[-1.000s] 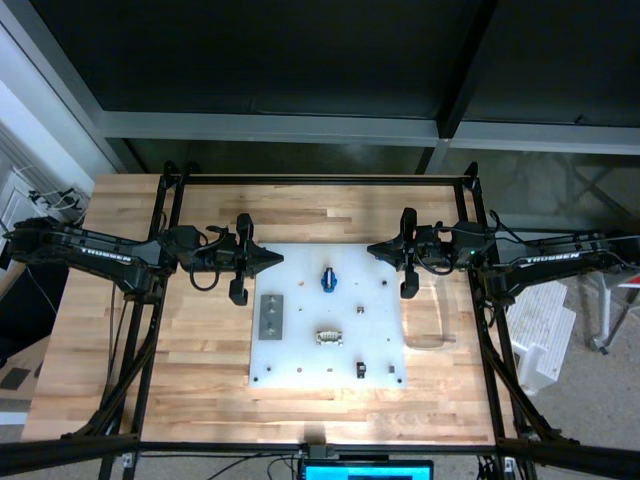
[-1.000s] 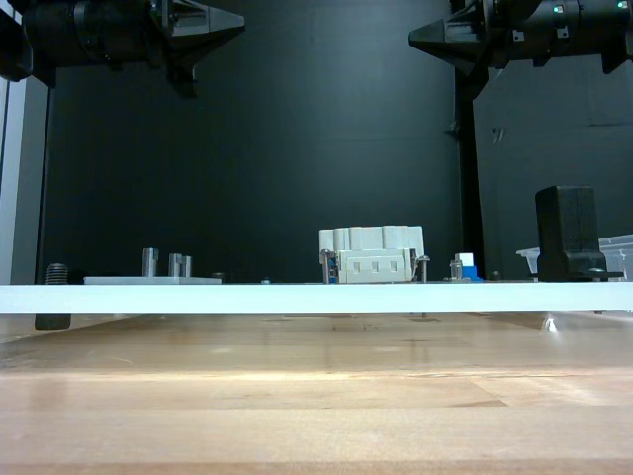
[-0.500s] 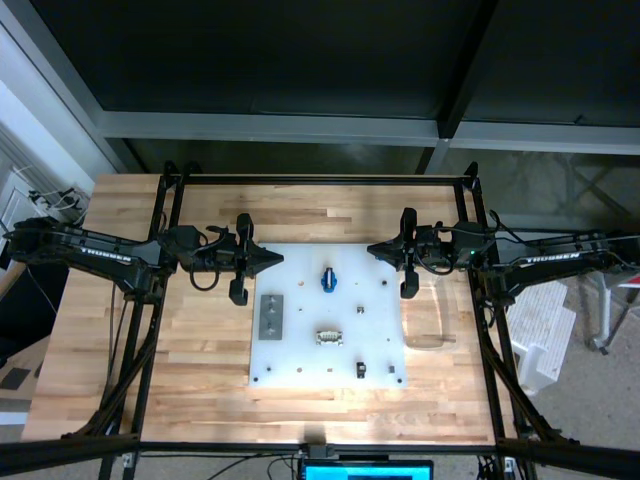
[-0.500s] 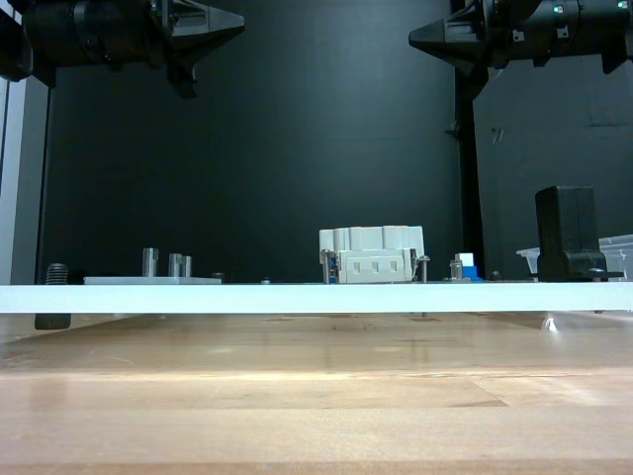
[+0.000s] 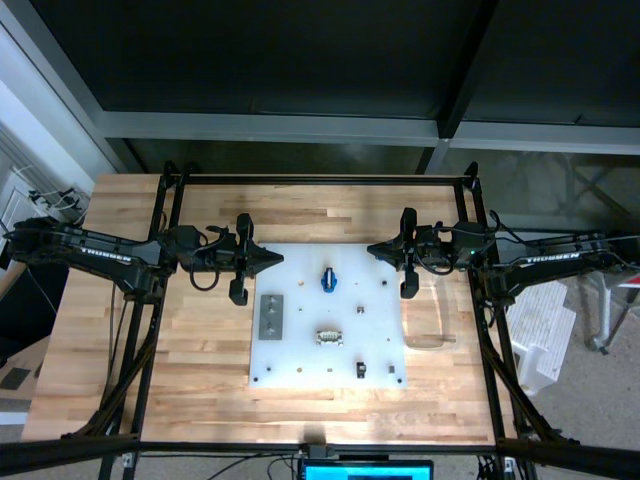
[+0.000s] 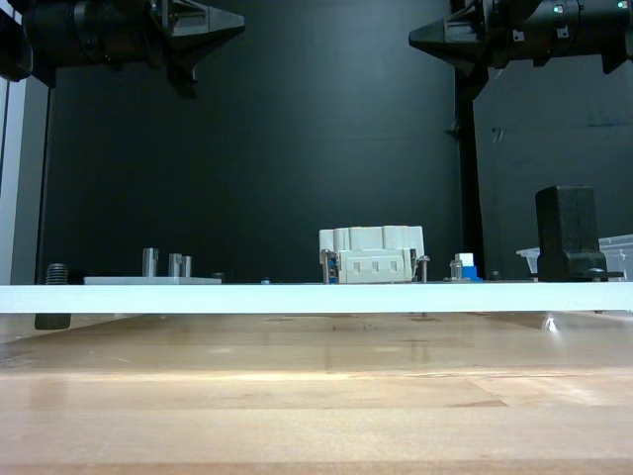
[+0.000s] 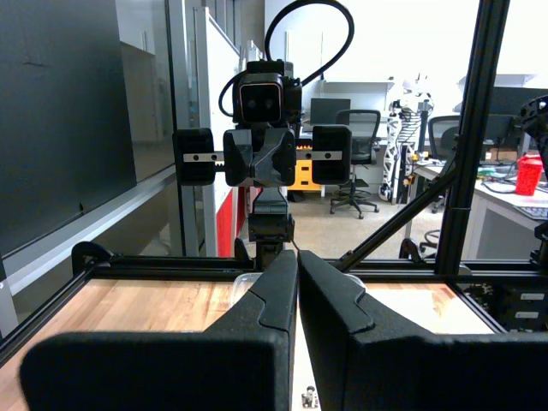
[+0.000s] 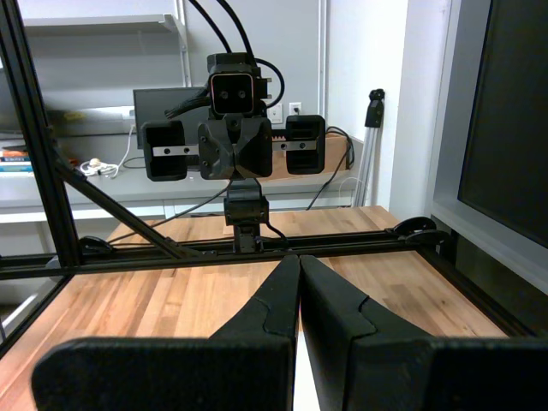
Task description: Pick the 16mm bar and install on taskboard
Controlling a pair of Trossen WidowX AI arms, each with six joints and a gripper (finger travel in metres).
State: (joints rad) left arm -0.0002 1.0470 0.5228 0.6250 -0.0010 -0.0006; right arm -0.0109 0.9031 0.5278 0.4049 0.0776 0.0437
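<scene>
I cannot pick out the 16mm bar in any view, and neither gripper holds anything. The white taskboard lies in the middle of the table. My left gripper hovers high over the board's far left corner, pointing right, fingers shut together. My right gripper hovers at the far right corner, pointing left, also shut. In the low view both grippers, left and right, hang well above the board, facing each other.
On the board are a grey plate with short metal pegs, a blue part, a beige connector and a black block. A clear tray sits on the table right of the board.
</scene>
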